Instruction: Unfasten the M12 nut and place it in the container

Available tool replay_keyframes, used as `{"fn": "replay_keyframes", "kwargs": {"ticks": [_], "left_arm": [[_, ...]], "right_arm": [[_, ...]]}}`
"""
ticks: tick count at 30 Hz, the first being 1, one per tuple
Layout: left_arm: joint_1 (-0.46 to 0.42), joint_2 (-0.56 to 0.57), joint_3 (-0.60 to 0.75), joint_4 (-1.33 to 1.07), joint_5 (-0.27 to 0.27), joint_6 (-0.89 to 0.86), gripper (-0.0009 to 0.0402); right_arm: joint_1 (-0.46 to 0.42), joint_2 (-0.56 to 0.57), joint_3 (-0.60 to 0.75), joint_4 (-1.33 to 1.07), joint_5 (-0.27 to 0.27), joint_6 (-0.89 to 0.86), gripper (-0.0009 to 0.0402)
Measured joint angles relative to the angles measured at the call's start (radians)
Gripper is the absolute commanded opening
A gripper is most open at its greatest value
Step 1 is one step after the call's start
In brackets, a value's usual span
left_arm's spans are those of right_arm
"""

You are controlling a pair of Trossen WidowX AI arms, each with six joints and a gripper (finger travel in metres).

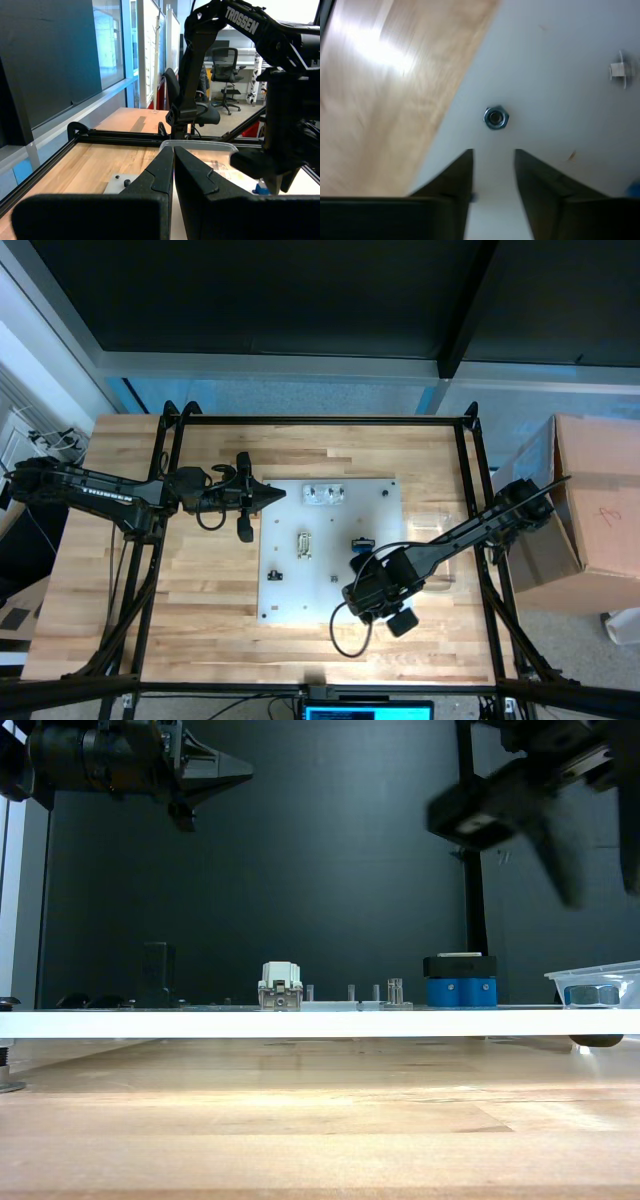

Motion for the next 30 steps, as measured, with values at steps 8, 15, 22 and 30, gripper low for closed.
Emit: {"fn": "replay_keyframes", "kwargs": {"ticks": [8, 15, 22, 30], "left_arm": [[0.0, 0.0, 0.0, 0.0, 0.0, 0.0, 0.0], [0.0, 0.0, 0.0, 0.0, 0.0, 0.0, 0.0], [0.0, 0.0, 0.0, 0.0, 0.0, 0.0, 0.0], [0.0, 0.0, 0.0, 0.0, 0.0, 0.0, 0.0]], "right_arm": [[0.004, 0.006, -0.02, 0.029, -0.005, 0.29, -0.0003], [0.012, 0.034, -0.085, 0.14, -0.012, 0.338, 0.0], [0.024, 0.053, -0.1, 0.163, -0.037, 0.341, 0.0], [0.035, 0.055, -0.118, 0.184, -0.034, 0.342, 0.0]]}}
